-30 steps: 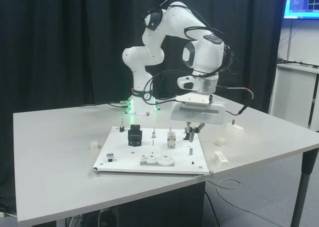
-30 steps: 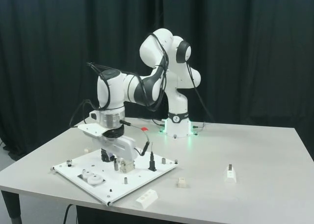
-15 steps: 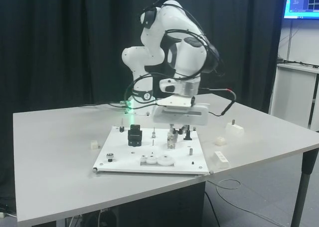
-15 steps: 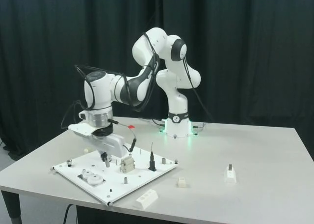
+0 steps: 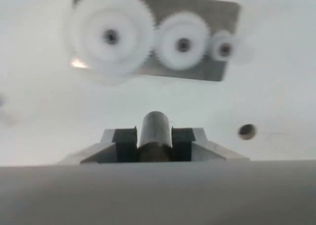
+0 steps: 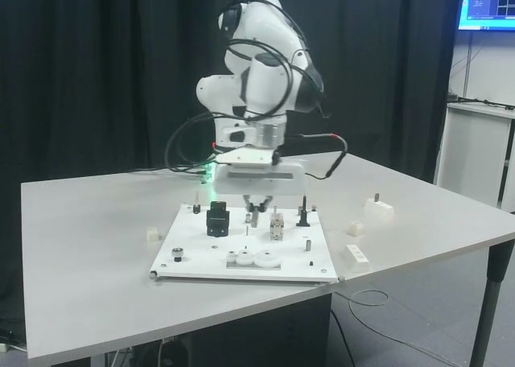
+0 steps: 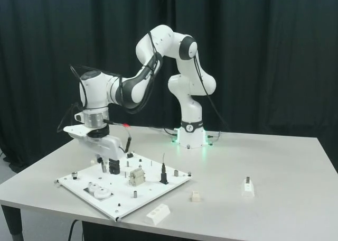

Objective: Insert round peg 4.

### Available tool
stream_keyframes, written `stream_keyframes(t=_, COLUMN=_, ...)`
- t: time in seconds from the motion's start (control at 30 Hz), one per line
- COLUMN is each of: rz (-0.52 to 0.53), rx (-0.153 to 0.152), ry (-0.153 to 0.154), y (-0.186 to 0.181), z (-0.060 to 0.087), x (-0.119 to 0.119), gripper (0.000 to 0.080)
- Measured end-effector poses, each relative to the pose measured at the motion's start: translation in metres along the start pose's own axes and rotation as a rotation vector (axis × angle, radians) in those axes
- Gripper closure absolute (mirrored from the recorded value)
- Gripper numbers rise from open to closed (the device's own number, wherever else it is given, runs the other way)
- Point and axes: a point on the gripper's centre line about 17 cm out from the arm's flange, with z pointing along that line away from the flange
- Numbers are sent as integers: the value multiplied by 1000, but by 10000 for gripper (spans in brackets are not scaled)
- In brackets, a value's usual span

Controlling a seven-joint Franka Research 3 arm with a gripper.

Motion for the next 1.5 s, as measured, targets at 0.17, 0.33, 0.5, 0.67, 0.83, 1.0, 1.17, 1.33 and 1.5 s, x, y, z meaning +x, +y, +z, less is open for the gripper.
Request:
stream_keyframes(t=0.17, rz=9, rx=17, ry=29, y=19, z=-1, x=-2, gripper=659)
stream_keyframes(t=0.33, rz=28, rx=37, ry=55, y=34, z=1, x=-3, gripper=659)
stream_keyframes(t=0.5, rz=36, rx=52, ry=74, y=45, z=6, x=-5, gripper=659)
stream_keyframes(t=0.67, rz=42, rx=57, ry=81, y=55, z=13, x=-8, gripper=659)
stream_keyframes(t=0.83, rz=47, rx=53, ry=95, y=65, z=21, x=-9, gripper=659)
stream_keyframes(t=1.0, rz=58, rx=39, ry=116, y=74, z=28, x=-9, gripper=659)
stream_keyframes(t=1.17, rz=65, rx=30, ry=128, y=79, z=36, x=-11, gripper=659)
stream_keyframes(t=1.33, rz=58, rx=21, ry=133, y=85, z=43, x=-15, gripper=659)
stream_keyframes(t=1.5, rz=57, rx=14, ry=136, y=90, z=48, x=-17, gripper=659)
